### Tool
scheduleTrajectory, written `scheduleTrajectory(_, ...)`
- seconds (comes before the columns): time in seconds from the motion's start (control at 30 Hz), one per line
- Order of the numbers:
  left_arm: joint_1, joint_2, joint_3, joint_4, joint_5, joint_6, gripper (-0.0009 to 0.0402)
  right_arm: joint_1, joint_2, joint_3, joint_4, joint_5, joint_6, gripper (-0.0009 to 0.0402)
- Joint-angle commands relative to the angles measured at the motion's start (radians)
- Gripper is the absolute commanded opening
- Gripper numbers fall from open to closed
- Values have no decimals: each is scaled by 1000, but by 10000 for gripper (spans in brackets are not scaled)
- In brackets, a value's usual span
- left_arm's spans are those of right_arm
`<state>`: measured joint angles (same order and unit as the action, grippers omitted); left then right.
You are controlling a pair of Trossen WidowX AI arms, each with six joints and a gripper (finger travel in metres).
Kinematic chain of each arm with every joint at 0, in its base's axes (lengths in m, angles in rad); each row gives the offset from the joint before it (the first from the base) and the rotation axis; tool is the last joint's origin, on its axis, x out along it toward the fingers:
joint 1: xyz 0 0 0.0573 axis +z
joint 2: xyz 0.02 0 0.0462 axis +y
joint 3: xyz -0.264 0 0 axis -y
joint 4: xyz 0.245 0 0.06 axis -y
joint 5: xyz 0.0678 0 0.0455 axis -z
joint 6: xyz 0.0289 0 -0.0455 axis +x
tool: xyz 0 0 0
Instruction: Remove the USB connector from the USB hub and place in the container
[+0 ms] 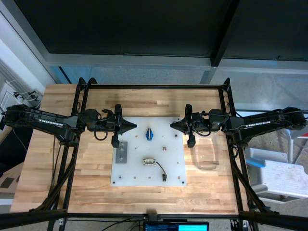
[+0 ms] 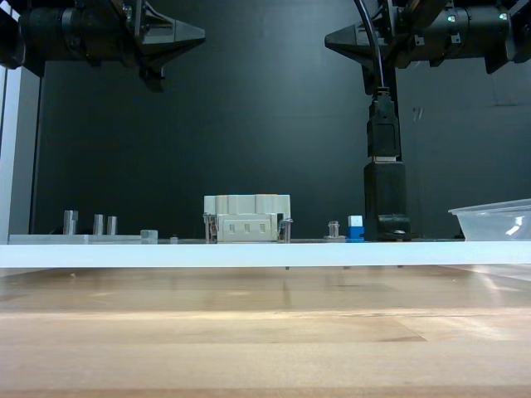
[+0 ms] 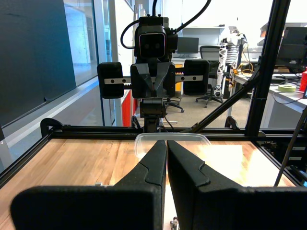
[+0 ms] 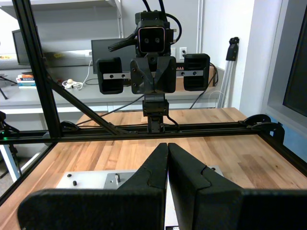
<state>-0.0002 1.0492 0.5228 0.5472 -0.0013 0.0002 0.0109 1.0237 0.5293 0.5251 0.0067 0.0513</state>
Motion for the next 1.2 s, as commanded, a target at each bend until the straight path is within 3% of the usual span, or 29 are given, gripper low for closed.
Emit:
scheduleTrajectory(0.03, 0, 0, 0, 0, 1, 0, 1, 0, 0, 0, -5, 0, 0, 0)
scheduleTrajectory(0.5, 0, 0, 0, 0, 0, 0, 1, 1, 0, 21, -24, 0, 61, 0)
scheduleTrajectory(0.87, 0, 0, 0, 0, 0, 0, 1, 15, 0, 243, -529, 4, 72, 0)
scheduleTrajectory(0.97, 0, 0, 0, 0, 0, 0, 1, 31, 6, 306, -677, 35, 73, 0)
scheduleTrajectory(1.13, 0, 0, 0, 0, 1, 0, 1, 61, 35, 414, -877, 40, 91, 0)
scheduleTrajectory(1.2, 0, 0, 0, 0, 0, 0, 1, 77, 56, 453, -943, 59, 109, 0)
